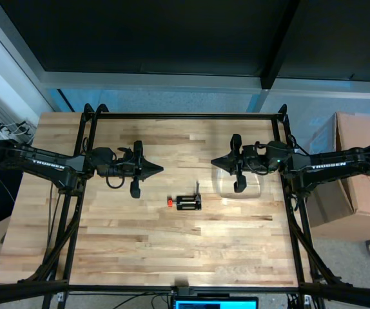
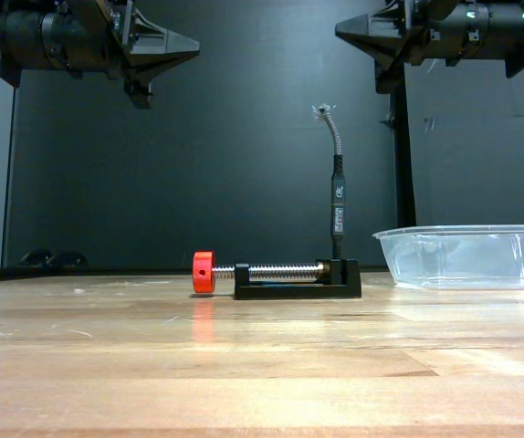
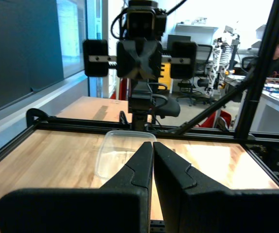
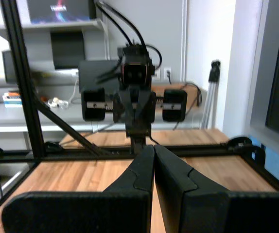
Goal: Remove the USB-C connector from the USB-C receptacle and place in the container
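Smooth, pale wood table carries a glossy clear plastic container and a matt black clamp with a bright threaded metal screw and red plastic knob; the seated USB-C connector looks dull black, its cable silvery braid. Overhead, left gripper and right gripper appear matt black plastic

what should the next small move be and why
Probably open the right end effector, shut and high near the container, and lower it toward the USB-C connector, which stands upright, seated in the receptacle, held by nothing. The left end effector hangs shut, high, farther away.
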